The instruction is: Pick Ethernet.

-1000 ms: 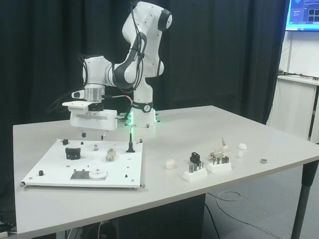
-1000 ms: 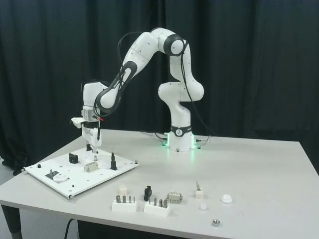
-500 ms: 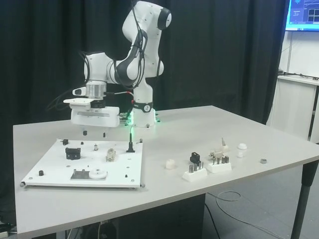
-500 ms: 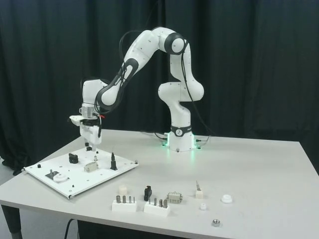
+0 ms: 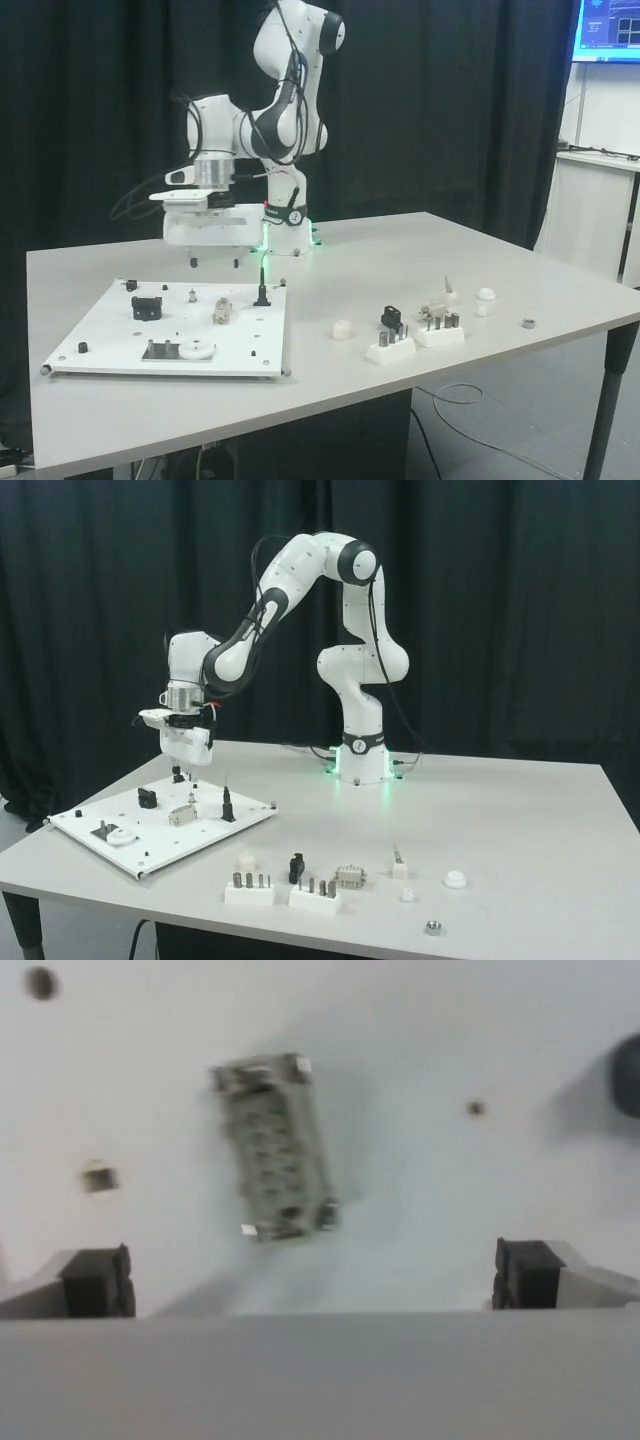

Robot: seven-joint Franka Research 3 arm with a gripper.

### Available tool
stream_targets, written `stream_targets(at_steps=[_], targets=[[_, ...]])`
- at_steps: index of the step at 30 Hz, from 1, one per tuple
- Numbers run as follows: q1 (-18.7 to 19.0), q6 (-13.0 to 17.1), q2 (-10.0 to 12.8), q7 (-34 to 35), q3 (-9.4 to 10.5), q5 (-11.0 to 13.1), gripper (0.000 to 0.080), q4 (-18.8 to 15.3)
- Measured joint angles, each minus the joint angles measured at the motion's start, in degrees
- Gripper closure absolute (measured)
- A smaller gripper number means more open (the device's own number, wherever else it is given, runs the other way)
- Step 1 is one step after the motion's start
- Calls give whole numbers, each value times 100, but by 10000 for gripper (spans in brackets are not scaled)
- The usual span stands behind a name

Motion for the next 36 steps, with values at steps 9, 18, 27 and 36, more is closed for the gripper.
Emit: stream_targets(at_steps=[9, 18, 27, 36], targets=[[426, -289, -196, 812, 1, -319, 3, 93], [911, -602, -462, 1983, 3, -975, 3, 143], [1411, -1044, -757, 3212, 22, -1636, 3, 228], [1967, -1369, -996, 4357, 53, -2150, 3, 257]])
